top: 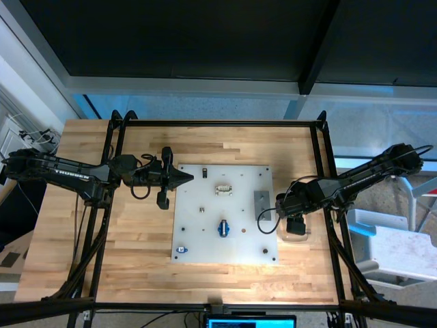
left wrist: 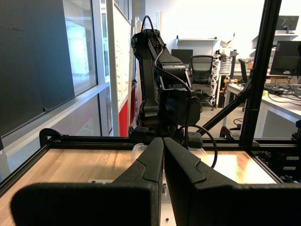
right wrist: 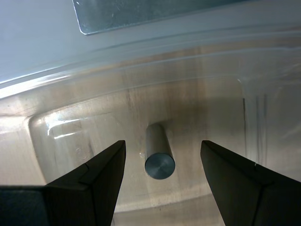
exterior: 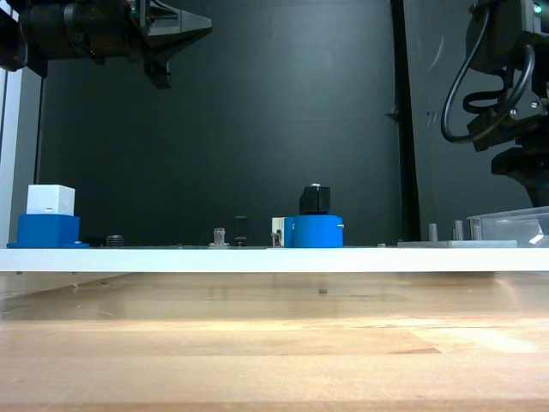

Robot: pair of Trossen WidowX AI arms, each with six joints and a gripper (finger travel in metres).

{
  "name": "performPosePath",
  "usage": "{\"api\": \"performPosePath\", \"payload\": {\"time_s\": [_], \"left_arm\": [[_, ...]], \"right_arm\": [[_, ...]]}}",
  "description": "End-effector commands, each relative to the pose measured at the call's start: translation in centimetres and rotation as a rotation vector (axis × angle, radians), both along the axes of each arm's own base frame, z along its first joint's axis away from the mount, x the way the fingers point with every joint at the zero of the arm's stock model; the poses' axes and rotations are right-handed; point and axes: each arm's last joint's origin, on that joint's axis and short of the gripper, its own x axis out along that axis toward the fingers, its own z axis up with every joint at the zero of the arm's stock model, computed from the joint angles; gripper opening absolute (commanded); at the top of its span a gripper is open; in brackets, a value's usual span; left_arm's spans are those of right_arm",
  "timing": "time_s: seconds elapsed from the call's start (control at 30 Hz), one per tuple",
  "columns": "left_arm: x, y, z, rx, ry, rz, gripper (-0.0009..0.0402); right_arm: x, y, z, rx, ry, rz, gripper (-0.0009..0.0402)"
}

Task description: Pick the 16mm cylinder and place it in the taskboard

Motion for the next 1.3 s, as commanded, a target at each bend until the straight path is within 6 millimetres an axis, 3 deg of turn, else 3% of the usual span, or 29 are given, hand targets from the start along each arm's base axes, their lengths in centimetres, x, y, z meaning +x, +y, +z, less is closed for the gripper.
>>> {"api": "performPosePath", "payload": {"time_s": [0.03, 0.93, 1.3], "left_arm": [[0.01, 0.01, 0.0, 0.0, 0.0, 0.0, 0.0], [0.01, 0.01, 0.0, 0.0, 0.0, 0.0, 0.0], [0.01, 0.01, 0.0, 0.0, 0.0, 0.0, 0.0]], "right_arm": [[-0.09, 0.0, -0.21, -0.001, 0.006, -0.006, 0.0222], [-0.2, 0.13, -0.61, 0.002, 0.0, 0.002, 0.0166], [-0.19, 0.16, -0.61, 0.003, -0.002, 0.004, 0.011]]}}
